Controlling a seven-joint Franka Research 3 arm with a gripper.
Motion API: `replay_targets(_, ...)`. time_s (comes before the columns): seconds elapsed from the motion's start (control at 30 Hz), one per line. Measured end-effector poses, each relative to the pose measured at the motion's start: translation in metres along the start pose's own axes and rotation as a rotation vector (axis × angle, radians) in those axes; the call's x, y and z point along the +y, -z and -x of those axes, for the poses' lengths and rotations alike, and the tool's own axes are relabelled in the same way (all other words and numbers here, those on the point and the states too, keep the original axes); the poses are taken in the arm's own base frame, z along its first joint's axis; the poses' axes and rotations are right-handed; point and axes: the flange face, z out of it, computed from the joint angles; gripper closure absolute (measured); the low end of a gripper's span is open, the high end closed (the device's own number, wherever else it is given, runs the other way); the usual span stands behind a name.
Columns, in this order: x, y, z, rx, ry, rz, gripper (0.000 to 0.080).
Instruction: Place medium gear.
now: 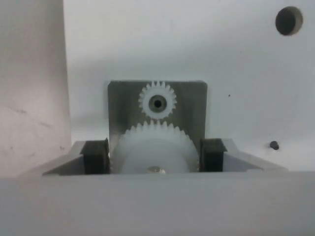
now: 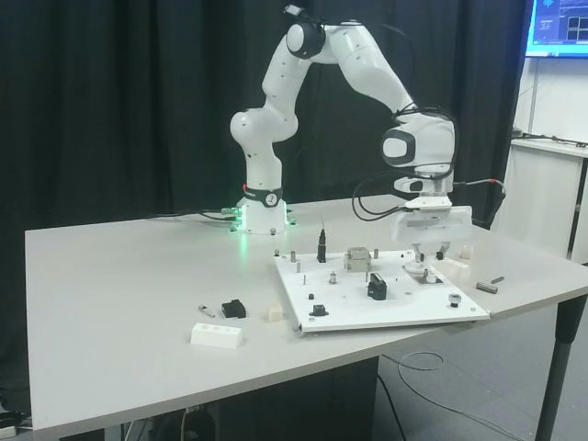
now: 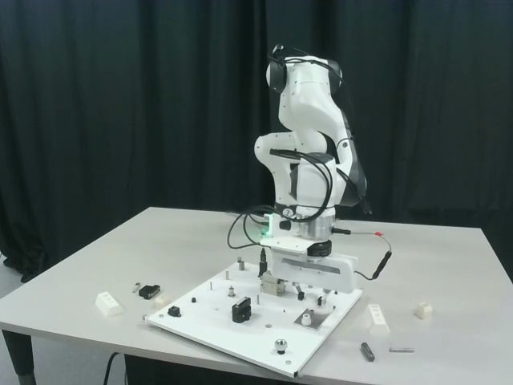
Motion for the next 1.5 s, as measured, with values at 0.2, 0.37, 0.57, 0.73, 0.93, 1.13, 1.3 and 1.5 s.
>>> replay_targets(0.2, -0.002, 0.004, -0.004, 0.001, -0.005, 0.004, 0.0407)
replay_targets(0.37, -0.002, 0.005, -0.007, 0.002, -0.009, 0.003, 0.0407)
replay_targets(0.57, -0.002, 0.006, -0.01, 0.003, -0.012, 0.004, 0.0407)
replay_targets(0.73, -0.003, 0.006, -0.011, 0.002, -0.014, 0.007, 0.0407)
replay_targets(0.93, -0.003, 0.007, -0.012, 0.002, -0.015, 0.007, 0.0407)
replay_targets(1.13, -0.003, 0.007, -0.011, 0.002, -0.012, 0.007, 0.0407)
replay_targets(1.3, -0.004, 0.007, -0.008, -0.001, -0.002, 0.005, 0.0407)
replay_targets(1.5, -0.011, 0.008, 0.006, -0.009, 0.019, -0.004, 0.0407)
